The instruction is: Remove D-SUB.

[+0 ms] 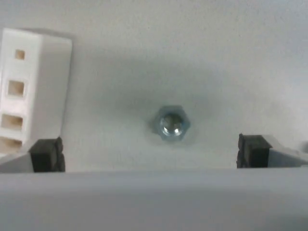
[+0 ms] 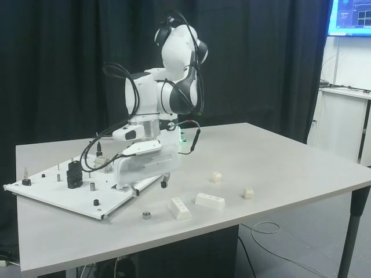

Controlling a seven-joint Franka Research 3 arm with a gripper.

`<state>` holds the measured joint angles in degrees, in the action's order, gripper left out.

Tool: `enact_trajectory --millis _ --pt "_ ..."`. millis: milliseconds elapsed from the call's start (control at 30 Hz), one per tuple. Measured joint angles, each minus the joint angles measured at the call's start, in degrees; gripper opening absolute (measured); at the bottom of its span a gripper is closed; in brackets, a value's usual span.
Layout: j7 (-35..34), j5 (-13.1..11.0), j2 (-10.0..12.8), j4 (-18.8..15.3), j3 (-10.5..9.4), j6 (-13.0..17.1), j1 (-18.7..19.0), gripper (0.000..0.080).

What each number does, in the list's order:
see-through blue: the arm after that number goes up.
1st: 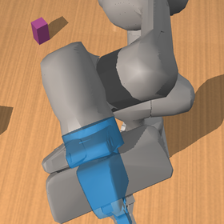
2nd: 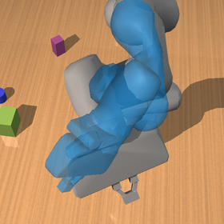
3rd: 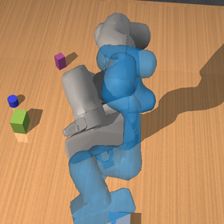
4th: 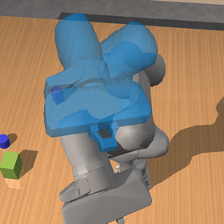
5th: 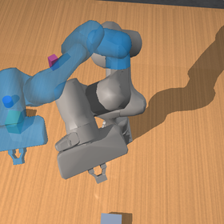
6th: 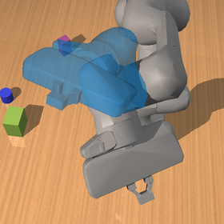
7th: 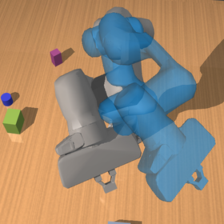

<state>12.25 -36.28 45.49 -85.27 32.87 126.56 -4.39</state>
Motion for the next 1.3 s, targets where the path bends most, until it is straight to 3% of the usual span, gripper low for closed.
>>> enact_trajectory --millis 300,533,767,1300 --pt "3.2 5.7 -2.0 -0.2 1.59 -2.5 0.0 0.0800" --pt "6.9 8.5 -3.6 -0.5 3.51 -5.6 -0.2 0.0800" --pt "11.7 10.1 -5.0 -1.3 5.35 -7.9 -0.6 0.0800" --pt "23.1 11.2 -8.0 -5.5 9.33 -9.1 -2.5 0.0800"
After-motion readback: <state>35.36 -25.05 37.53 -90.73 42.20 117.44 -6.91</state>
